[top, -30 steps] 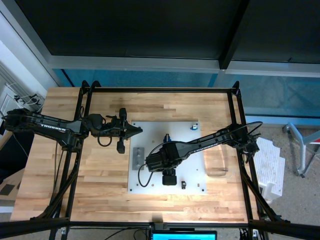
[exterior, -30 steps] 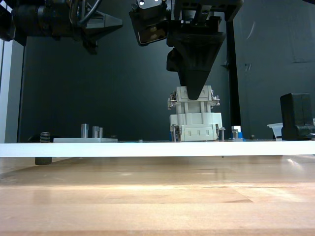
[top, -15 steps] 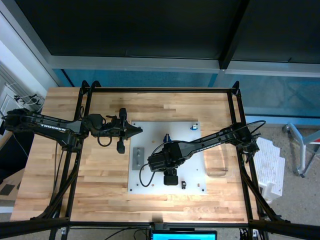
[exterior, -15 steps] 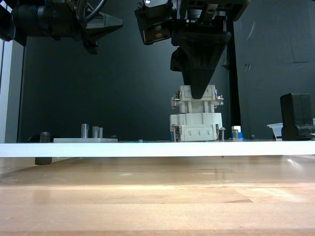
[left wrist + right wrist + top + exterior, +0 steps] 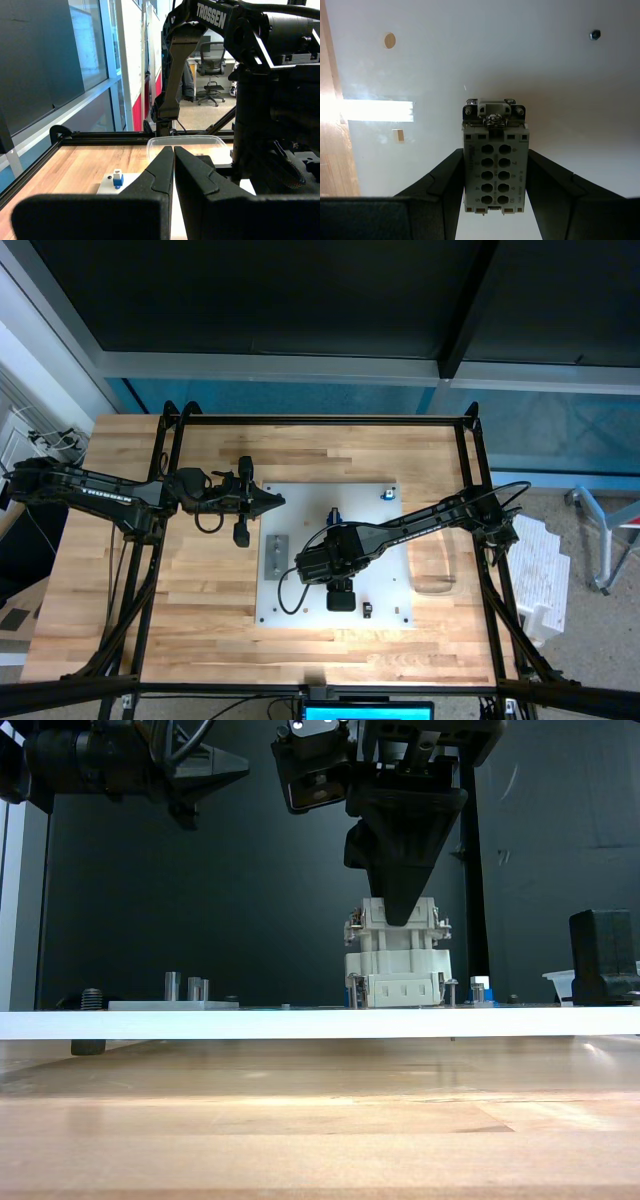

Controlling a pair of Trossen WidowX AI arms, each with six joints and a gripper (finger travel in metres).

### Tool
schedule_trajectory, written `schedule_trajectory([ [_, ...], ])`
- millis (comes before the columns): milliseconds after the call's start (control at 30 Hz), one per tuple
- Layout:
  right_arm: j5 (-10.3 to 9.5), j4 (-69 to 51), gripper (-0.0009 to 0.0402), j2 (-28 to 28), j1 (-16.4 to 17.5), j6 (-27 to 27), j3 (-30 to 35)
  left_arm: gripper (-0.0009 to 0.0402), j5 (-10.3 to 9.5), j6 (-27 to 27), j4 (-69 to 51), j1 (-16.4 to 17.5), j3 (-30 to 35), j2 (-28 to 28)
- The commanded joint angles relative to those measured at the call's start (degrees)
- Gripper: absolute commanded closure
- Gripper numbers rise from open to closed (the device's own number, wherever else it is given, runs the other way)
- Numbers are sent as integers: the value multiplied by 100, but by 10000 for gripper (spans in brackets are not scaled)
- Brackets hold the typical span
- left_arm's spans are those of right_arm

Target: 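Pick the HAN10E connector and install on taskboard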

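The right gripper point(image 5: 495, 156) has its jaws parted just to the width of the HAN10E connector point(image 5: 495, 145) and clamps it by its two long sides, one finger point(image 5: 445, 175) pressed flat against each. In the low view the right gripper point(image 5: 400, 900) points straight down over the taskboard point(image 5: 250, 1022), and the connector point(image 5: 397, 928) sits on top of a matching pale base point(image 5: 398, 978) fixed to the board, touching it. Whether it is fully seated cannot be told.

The left gripper point(image 5: 173, 155) hangs above the board's far left corner, well apart from the connector, its jaws closed together on nothing.

From the high view the connector is hidden under the right gripper point(image 5: 341, 595) and its wrist. In the right wrist view the connector covers the base below it. In the low view the dark fingertip covers the middle of the connector's top edge. The left wrist view shows a clear tray point(image 5: 185, 142) partly hidden behind the right arm, and a small blue fitting point(image 5: 117, 178) on the board
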Motion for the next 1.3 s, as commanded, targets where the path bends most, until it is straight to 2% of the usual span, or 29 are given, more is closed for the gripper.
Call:
schedule_trajectory([
  [33, 4, 37, 346, 4, 0, 2, -37, 392, 2, 2, 2, 2, 0, 2],
  [1100, 13, 332, 345, 210, -4, -39, -251, 392, 0, 2, 4, 0, 0, 2],
  [1300, 11, 304, 314, 197, 0, -37, -251, 392, 2, 2, 4, 0, 0, 2],
])
